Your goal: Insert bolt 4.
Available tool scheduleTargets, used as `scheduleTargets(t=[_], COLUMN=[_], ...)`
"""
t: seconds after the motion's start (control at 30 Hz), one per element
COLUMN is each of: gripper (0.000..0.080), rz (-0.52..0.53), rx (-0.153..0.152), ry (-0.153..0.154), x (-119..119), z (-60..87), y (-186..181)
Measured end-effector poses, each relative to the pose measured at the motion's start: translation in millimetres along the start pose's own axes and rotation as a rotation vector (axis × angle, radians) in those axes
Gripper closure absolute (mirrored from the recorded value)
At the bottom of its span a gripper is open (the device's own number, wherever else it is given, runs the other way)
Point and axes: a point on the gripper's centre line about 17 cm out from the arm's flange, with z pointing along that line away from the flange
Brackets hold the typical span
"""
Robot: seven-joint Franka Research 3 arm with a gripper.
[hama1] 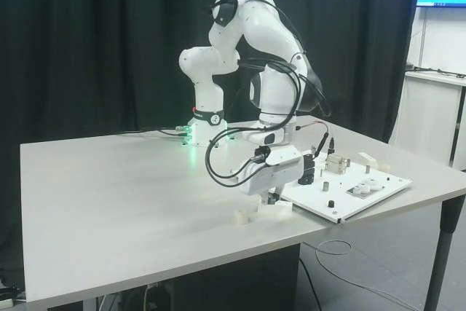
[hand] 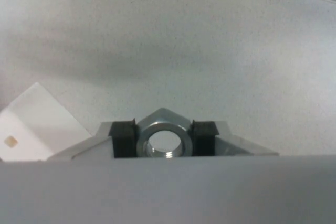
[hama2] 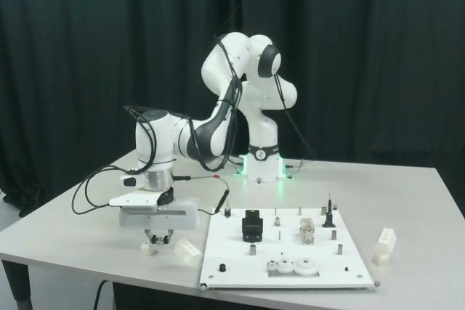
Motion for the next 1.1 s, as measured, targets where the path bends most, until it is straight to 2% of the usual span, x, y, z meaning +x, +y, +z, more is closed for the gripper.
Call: scheduleTargets(t=[0.57, 0.83, 1.1], gripper=[0.0577, 0.0578, 0.0578], rz=[-0.049, -0.141, -0.280], rx=[-0.003, 0.010, 0.018], ry=[0.015, 0.039, 0.055], x=[8, 26, 45], z=[-11.3, -25.2, -37.5], y=[-8, -37, -76])
